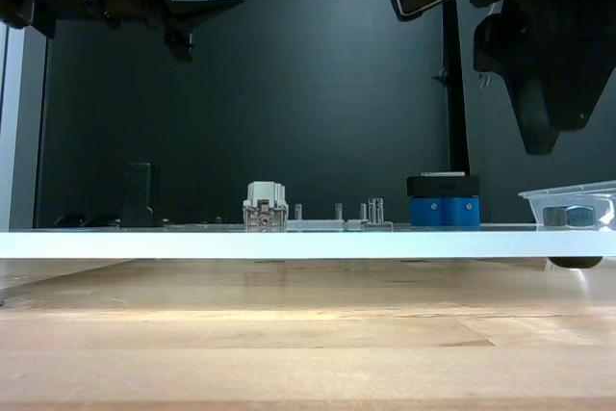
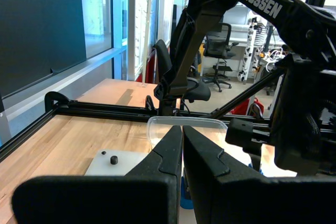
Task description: Unfasten the M12 nut and place it in the container
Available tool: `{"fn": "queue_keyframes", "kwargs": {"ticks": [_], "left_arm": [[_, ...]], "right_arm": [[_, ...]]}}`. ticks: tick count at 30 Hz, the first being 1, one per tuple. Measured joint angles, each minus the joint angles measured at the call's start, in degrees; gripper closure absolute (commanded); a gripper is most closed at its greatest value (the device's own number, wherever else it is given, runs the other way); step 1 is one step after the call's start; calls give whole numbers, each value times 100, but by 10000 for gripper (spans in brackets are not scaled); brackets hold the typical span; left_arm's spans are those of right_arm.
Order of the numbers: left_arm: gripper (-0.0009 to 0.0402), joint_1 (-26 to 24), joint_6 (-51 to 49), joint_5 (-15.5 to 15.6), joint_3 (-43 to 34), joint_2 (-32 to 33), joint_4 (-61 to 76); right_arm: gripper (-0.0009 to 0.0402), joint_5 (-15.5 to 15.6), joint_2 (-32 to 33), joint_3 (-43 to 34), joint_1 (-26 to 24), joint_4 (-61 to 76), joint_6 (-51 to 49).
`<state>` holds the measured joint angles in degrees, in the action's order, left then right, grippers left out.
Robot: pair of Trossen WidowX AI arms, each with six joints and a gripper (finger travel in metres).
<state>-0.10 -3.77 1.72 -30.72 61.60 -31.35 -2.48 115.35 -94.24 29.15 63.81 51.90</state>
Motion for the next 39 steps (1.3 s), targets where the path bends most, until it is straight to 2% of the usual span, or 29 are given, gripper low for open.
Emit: {"fn": "queue_keyframes", "kwargs": {"ticks": [3, 10, 16, 25, 39], "left_arm": [[393, 0, 2, 0, 2, 0, 0], [393, 0, 2, 2, 2, 0, 0], [393, 0, 2, 2, 0, 0, 0], [393, 0, 2, 0, 2, 0, 0], [393, 0, 2, 2, 2, 0, 0]], "right_arm": [[123, 107, 90, 0, 0, -28, -136], [125, 114, 304, 4, 11, -219, -656], [152, 101, 337, 57, 11, -323, -752], [221, 105, 337, 295, 13, -481, -791], [377, 120, 334, 306, 13, -490, -1217]]}}
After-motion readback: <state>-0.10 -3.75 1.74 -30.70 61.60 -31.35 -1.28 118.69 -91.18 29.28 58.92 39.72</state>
